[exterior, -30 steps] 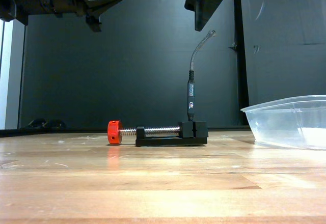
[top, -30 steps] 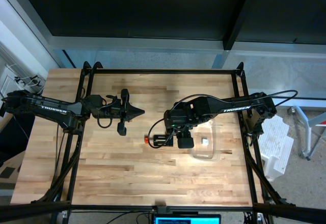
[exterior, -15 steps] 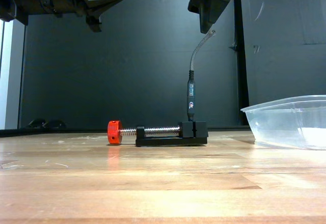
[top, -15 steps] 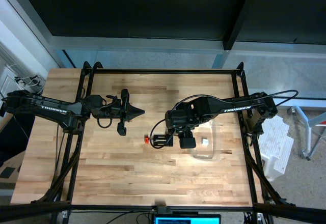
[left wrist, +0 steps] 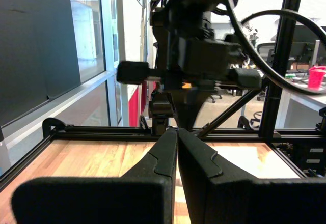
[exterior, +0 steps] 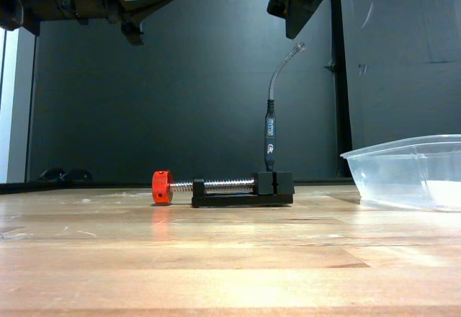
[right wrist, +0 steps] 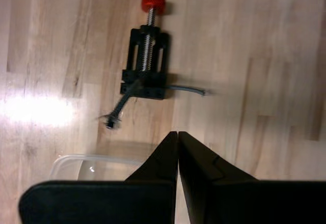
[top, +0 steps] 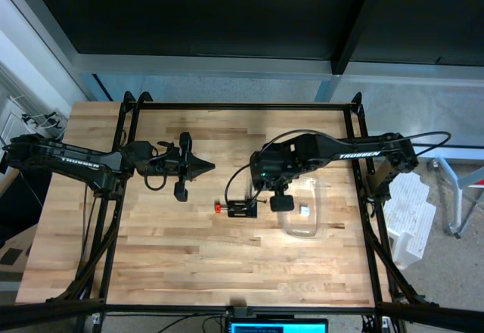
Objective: Pick the USB-C connector and install on taskboard
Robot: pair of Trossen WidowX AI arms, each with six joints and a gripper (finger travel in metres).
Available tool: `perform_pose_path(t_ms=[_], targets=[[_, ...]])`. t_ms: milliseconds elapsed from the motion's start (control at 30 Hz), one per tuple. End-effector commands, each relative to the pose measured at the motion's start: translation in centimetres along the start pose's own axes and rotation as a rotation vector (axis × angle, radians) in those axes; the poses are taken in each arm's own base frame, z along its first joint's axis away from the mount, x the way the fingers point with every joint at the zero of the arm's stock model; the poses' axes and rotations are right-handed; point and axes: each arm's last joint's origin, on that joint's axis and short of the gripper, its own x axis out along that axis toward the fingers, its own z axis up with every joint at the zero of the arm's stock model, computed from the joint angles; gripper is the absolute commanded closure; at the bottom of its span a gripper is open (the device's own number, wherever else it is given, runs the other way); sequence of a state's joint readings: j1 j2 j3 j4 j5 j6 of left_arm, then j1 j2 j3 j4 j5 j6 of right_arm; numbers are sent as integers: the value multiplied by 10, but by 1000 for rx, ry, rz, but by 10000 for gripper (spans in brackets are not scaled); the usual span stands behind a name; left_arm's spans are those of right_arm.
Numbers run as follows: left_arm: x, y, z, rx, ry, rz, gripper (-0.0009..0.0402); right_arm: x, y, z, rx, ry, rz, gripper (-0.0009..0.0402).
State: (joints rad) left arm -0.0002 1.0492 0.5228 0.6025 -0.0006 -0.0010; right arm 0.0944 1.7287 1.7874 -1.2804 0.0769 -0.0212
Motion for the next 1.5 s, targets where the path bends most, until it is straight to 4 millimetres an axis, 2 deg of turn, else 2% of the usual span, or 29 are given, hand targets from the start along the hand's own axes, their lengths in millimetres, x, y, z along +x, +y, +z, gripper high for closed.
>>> perform_pose_path(t_ms=[33,133,400,933,1200,1500], targets=[[0,0,0,0,0,0,393,-8,-7,-5,9,-78,-10,383],[0,0,0,0,0,0,393,-14,-11,-12,29,-171,-19,395],[0,0,0,0,0,0,393,-21,-18,-39,69,-465,-49,394],[0,0,0,0,0,0,393,-13,-14,-100,171,-1086,-50,393],[0,0,0,0,0,0,393,2,-12,-119,199,-1188,-50,393],[0,0,0,0,0,0,393,9,-11,-123,195,-1181,-44,393]])
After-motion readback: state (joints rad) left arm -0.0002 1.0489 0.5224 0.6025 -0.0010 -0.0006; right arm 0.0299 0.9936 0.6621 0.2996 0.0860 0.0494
